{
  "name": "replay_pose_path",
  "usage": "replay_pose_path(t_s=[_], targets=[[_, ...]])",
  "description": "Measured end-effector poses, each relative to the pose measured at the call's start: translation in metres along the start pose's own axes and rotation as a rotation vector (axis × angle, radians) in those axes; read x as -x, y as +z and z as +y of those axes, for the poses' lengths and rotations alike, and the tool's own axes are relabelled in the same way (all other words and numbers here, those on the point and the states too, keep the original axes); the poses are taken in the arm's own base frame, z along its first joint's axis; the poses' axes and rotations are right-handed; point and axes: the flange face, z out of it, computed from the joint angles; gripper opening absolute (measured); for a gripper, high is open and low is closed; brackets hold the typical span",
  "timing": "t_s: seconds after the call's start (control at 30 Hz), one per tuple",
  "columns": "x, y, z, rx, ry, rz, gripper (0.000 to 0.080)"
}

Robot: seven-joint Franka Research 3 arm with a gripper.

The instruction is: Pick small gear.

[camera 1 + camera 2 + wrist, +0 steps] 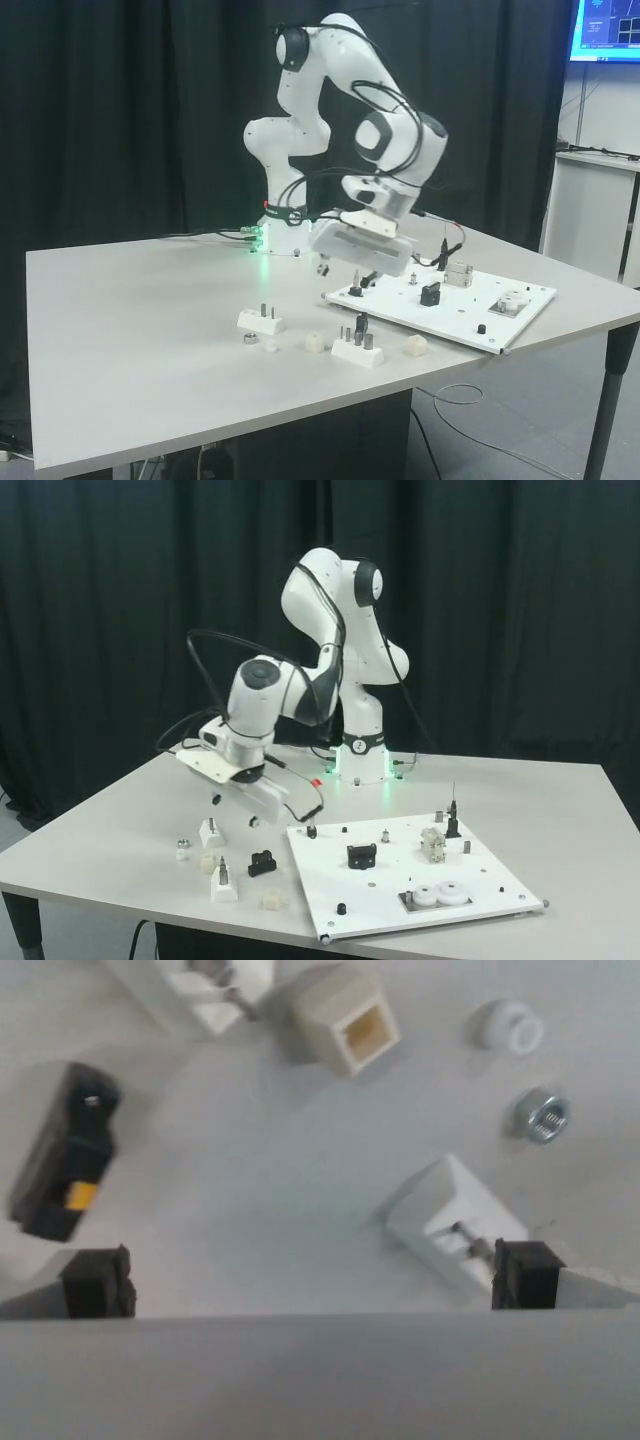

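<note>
Tool (310, 1280): my two black, blocky fingertips were spread wide and held nothing. Only bare table lay between them, and I hung above the table without touching it.

Small gear (507, 1027): a small white round piece of smooth plastic with a hole through its middle. It lay flat on the table, outside my fingers and well apart from them. I could not make out its teeth.

Nut (541, 1115): a grey six-sided metal nut, shiny and threaded inside. It lay flat near the gear, apart from it.

Peg block (455, 1222): a white wedge-sided plastic block with thin metal pins standing in it. It sat just beside one fingertip (525, 1275).

Hollow cube (345, 1018): a pale, matte square socket open on one face, resting on the table.

Black part (65, 1150): a long, angular black plastic body, lying near my other fingertip.

Second peg block (200, 990): white with metal pins, only partly in the wrist view.

Table (130, 320): grey, flat and matte.

Board (400, 880): a flat white square plate beside the loose parts. It carried small black and metal fittings and two white round gears (438, 894).

Arm (320, 610): white with rounded glossy shells. A green light (335, 770) showed at its base.
</note>
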Motion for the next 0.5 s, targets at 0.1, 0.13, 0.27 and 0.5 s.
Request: replay_pose_path(t_s=[0.1,0.13,0.27,0.5], targets=[[-0.009,0.005,0.01,-0.024,-0.032,-0.006,0.08],[-0.012,0.006,0.013,-0.034,-0.041,-0.009,0.08],[-0.022,0.012,0.026,-0.074,-0.064,-0.023,0.08],[-0.036,0.027,0.044,-0.146,-0.075,-0.039,0.08]])
